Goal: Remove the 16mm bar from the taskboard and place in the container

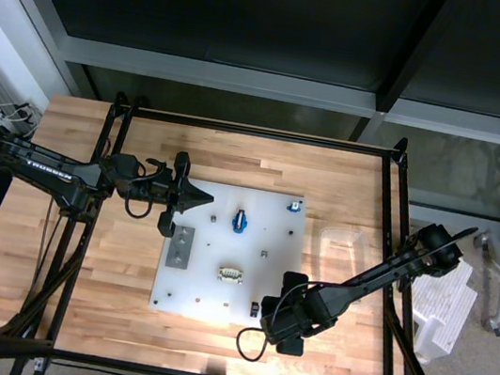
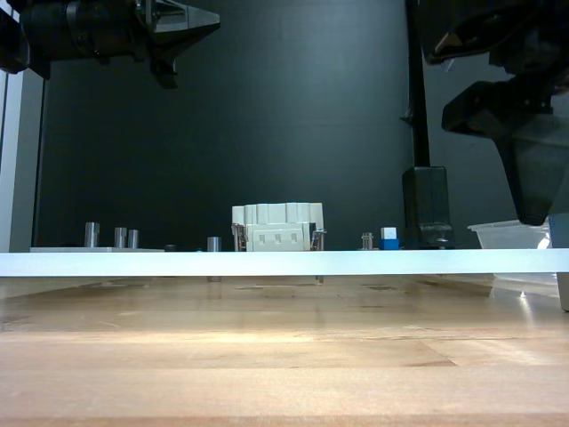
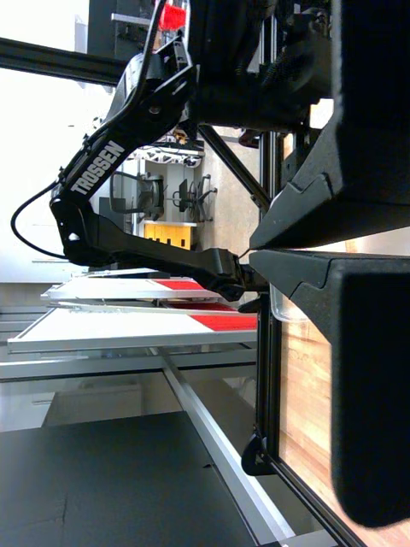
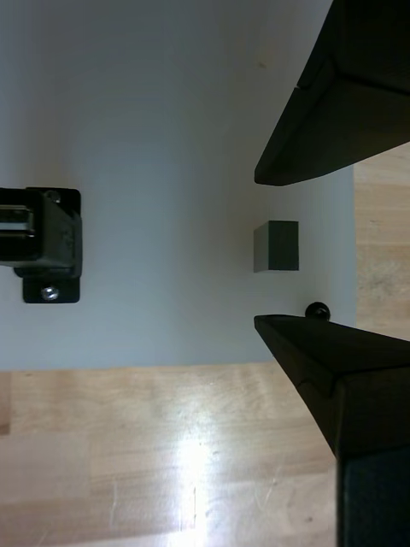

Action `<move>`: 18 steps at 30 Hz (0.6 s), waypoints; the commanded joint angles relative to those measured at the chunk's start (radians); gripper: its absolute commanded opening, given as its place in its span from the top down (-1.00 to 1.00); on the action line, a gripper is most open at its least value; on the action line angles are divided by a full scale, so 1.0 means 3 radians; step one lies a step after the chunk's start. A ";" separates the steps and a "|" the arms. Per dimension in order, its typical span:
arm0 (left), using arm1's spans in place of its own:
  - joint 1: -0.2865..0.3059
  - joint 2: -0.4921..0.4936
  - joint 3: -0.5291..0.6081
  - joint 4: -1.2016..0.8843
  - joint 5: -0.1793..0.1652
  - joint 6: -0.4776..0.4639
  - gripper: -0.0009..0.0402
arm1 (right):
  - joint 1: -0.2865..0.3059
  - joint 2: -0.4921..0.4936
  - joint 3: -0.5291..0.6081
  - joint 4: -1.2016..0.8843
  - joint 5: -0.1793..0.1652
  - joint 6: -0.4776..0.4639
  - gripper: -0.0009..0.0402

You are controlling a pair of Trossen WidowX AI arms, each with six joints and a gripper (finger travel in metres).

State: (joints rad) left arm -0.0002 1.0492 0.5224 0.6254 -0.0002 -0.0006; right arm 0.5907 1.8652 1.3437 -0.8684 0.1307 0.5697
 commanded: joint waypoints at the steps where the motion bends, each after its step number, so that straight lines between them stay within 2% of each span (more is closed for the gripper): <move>1: 0.0000 0.0000 0.0001 0.0001 0.0000 0.0000 0.96 | 0.0003 0.0024 -0.0011 -0.0001 -0.0001 -0.0005 -0.03; 8: 0.0001 0.0000 0.0001 0.0000 -0.0001 0.0000 0.96 | 0.0004 0.0022 -0.0048 -0.0003 -0.0001 -0.0004 0.13; 18: 0.0000 0.0000 0.0001 0.0001 0.0000 0.0000 0.96 | 0.0004 0.0014 -0.0048 -0.0003 -0.0001 -0.0005 0.55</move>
State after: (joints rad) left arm -0.0002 1.0492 0.5228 0.6250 -0.0006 -0.0006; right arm 0.5915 1.8725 1.3296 -0.8688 0.1303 0.5678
